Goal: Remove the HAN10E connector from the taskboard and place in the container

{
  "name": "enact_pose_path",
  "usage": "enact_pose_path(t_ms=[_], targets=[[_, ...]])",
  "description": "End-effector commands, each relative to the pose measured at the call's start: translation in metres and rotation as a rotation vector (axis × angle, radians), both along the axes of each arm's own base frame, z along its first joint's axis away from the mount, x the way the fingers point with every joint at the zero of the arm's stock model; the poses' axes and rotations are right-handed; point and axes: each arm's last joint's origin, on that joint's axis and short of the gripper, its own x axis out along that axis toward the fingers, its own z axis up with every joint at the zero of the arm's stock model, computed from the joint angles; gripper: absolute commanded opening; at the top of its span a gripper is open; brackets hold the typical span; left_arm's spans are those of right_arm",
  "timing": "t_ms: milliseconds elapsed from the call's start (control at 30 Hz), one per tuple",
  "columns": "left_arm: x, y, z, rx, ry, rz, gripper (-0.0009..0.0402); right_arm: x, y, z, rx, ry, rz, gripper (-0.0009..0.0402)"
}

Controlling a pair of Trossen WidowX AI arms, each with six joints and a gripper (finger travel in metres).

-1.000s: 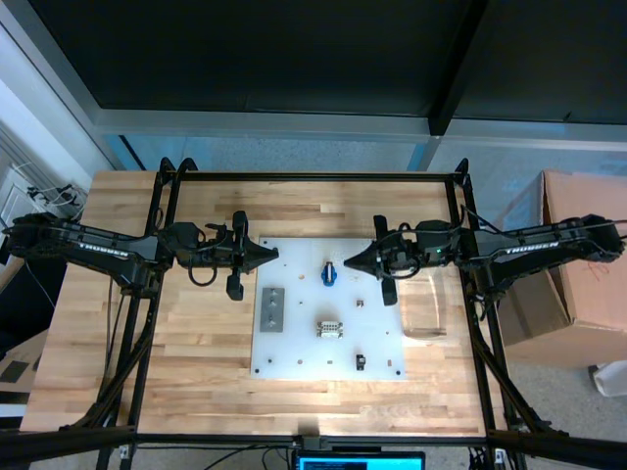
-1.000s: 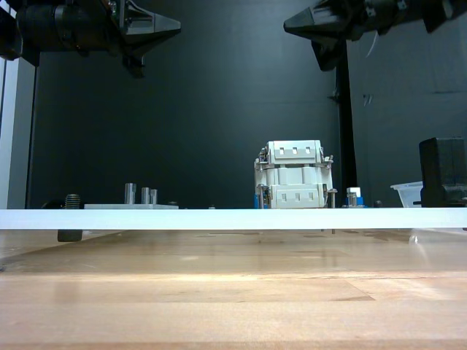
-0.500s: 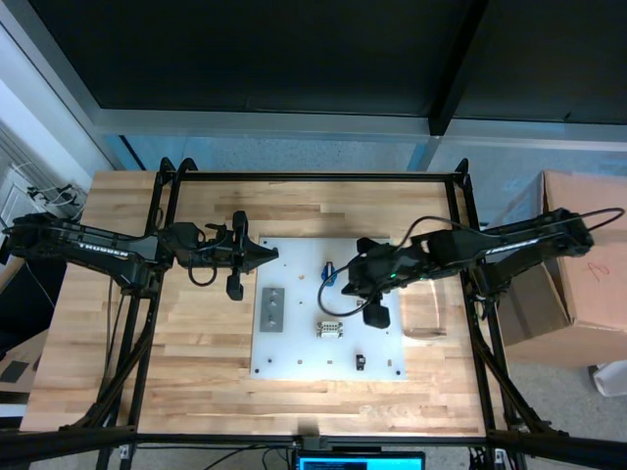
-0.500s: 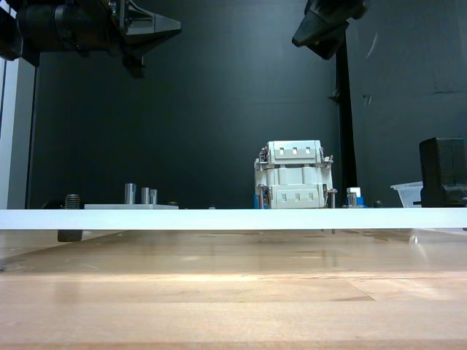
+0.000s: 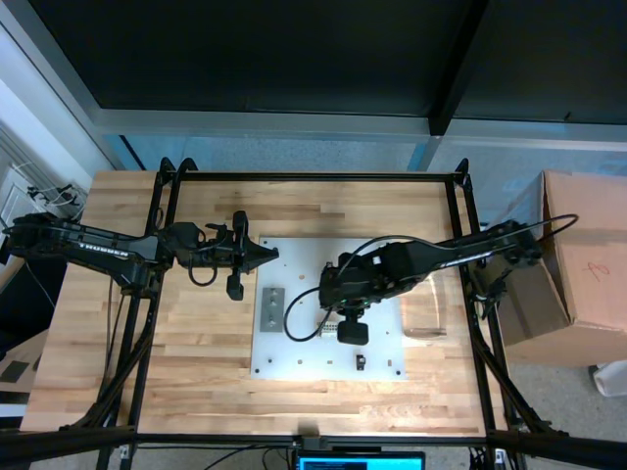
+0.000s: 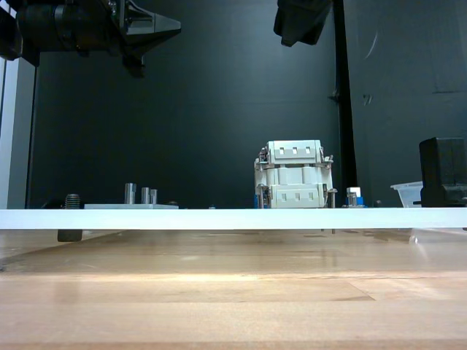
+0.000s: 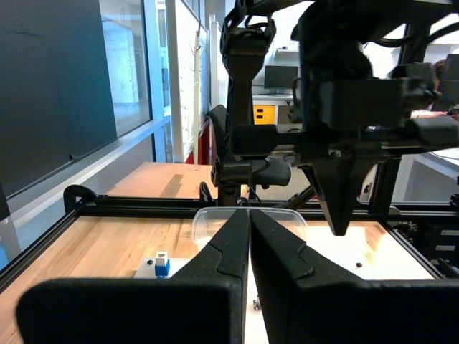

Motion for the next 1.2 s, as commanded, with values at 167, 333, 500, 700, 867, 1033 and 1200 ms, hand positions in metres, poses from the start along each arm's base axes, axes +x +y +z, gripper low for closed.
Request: enact_pose_path(t_ms=[167,333,500,700,867,1033,1200], targets=[[0.000,0.000,0.000,0.000,0.000,0.000,0.0000,0.018,0.007,-0.005,-0.024,0.117,0.011,0.0000],[0.000,0.000,0.000,0.000,0.000,0.000,0.0000,0.022,0.008,-0.007,-0.027,0.130,0.012,0.0000],[0.000,0.000,0.000,0.000,0.000,0.000,0.0000,0.021,0.008,-0.007,-0.028,0.134,0.011,0.0001],[0.000,0.000,0.000,0.000,0.000,0.000,0.0000,0.021,0.008,-0.008,-0.030,0.137,0.008,0.0031],[0.000,0.000,0.000,0.000,0.000,0.000,0.0000,0.021,0.008,-0.011,-0.034,0.143,-0.009,0.0100],[0.000,0.000,0.000,0.000,0.000,0.000,0.0000,0.025,0.010,-0.022,-0.038,0.163,-0.018,0.0182],[0.000,0.000,0.000,0.000,0.000,0.000,0.0000,0.033,0.013,-0.035,-0.040,0.181,-0.024,0.0255]])
